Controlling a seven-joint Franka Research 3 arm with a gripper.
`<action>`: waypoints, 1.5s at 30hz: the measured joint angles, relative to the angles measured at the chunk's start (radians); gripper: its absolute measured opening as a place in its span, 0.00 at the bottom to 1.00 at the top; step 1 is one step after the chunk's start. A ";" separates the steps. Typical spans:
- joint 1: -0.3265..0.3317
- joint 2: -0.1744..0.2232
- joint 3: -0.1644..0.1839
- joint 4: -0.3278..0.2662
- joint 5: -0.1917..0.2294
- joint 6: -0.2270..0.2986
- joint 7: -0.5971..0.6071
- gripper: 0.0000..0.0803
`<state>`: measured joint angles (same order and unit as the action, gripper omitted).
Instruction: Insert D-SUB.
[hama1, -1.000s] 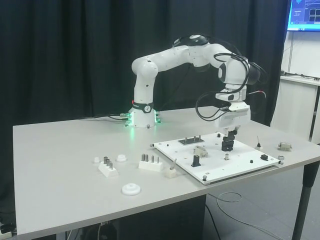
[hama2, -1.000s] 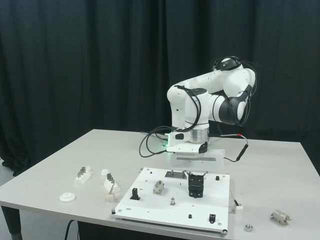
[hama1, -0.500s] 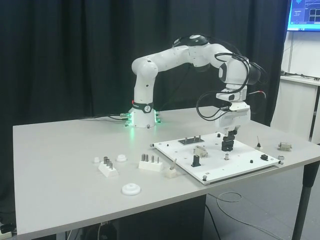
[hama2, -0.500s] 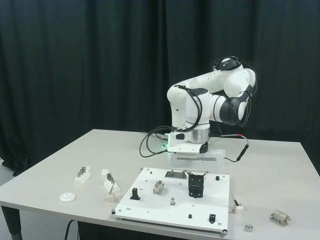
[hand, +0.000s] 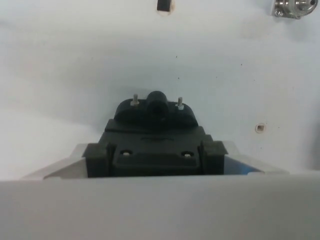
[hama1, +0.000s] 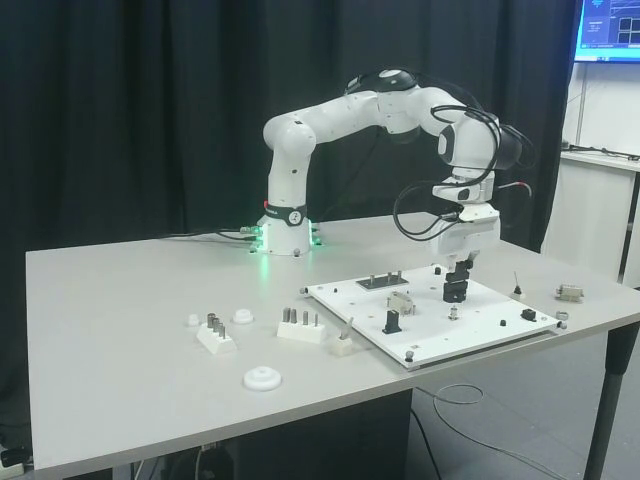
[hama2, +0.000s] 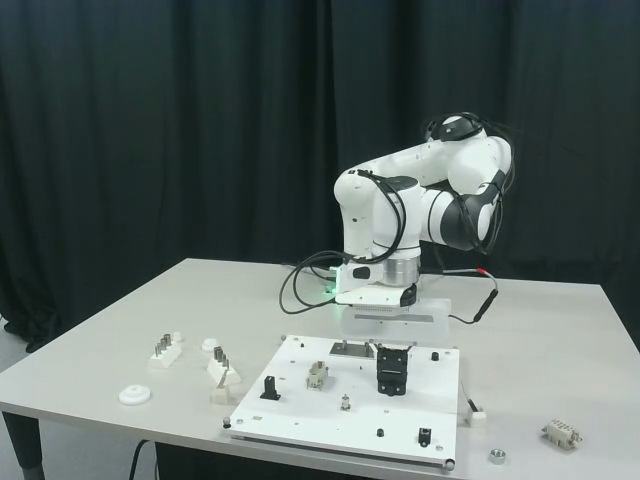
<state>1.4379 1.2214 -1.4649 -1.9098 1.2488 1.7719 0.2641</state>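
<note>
Progress looks late-stage, judging by how things stand: the black D-SUB connector sits upright on the white board, directly beneath the claw, and its lower end appears to meet the board. Whether it is fully seated in its socket I cannot tell; from the wrist view the plug's back shell, its 2 thumbscrews and the cable stub are plain, but the mating face is hidden under the body. What seems left is the final press home, if any, then release and retreat.

The claw is narrow, its 2 fingers closed in on the flanks of the connector's housing; in the wrist view the black pads bracket the shell on both sides with no gap showing, so I judge it to be gripping the plug rather than merely standing over it.

Beside the claw on the same board stand a small black bracket and a grey metal connector block, both apart from the plug. A spare connector lies on the grey surface, well away from the claw and off the board.
</note>
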 joint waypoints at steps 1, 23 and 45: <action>0.000 0.000 0.000 0.000 0.000 0.000 0.000 0.48; 0.000 0.000 0.001 0.000 0.000 0.007 -0.014 0.48; -0.006 0.000 0.000 -0.003 -0.002 0.013 -0.005 0.48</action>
<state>1.4315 1.2218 -1.4644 -1.9126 1.2469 1.7848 0.2588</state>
